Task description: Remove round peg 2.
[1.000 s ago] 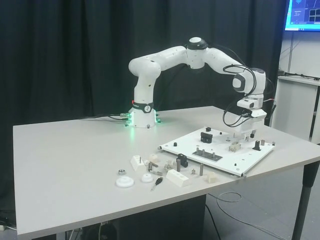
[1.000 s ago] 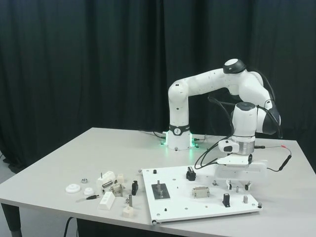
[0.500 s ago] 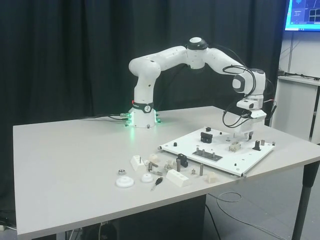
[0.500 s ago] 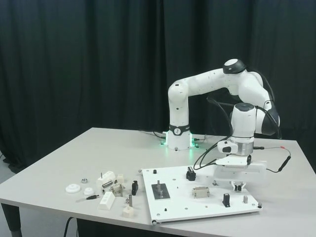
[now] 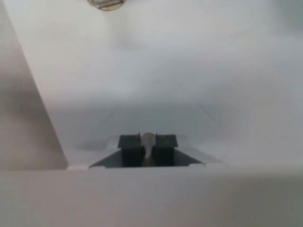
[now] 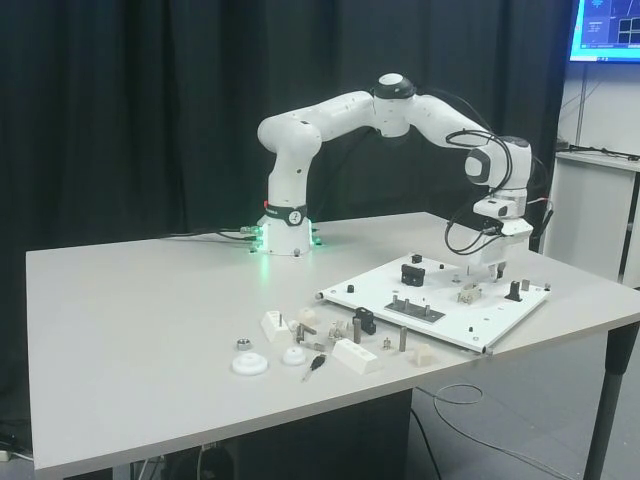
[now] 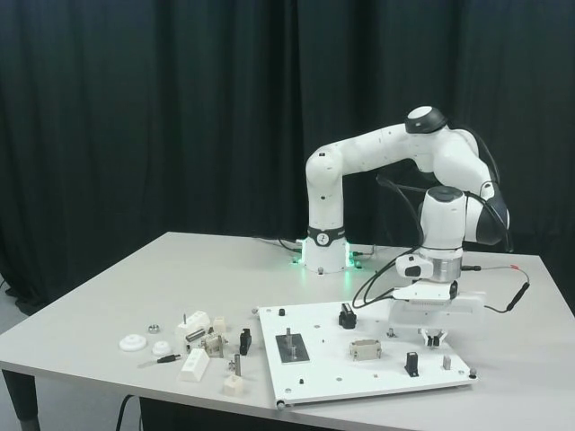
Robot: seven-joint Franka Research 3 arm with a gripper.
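My gripper (image 5: 148,147) is shut on a short pale round peg (image 5: 148,139), which stands upright between the two black fingertips (image 5: 130,145). Under it lies the white assembly board (image 5: 156,66). In the room views the gripper (image 7: 435,338) hangs low over the board's (image 7: 359,377) far right part, fingers pointing straight down. From the other side the gripper (image 6: 497,265) sits just above the board (image 6: 470,325), and the peg is too small to make out there.
On the board stand a black block (image 7: 346,316), a grey connector (image 7: 363,349), a black clip (image 7: 412,363), a small grey peg (image 7: 446,362) and a grey plate with pins (image 7: 289,347). Several loose parts (image 7: 189,346) lie left of the board. A round metal piece (image 5: 106,4) shows beyond the fingertips.
The fingers, spread apart one second ago, have come together over the board. Since then the hand has risen slightly.
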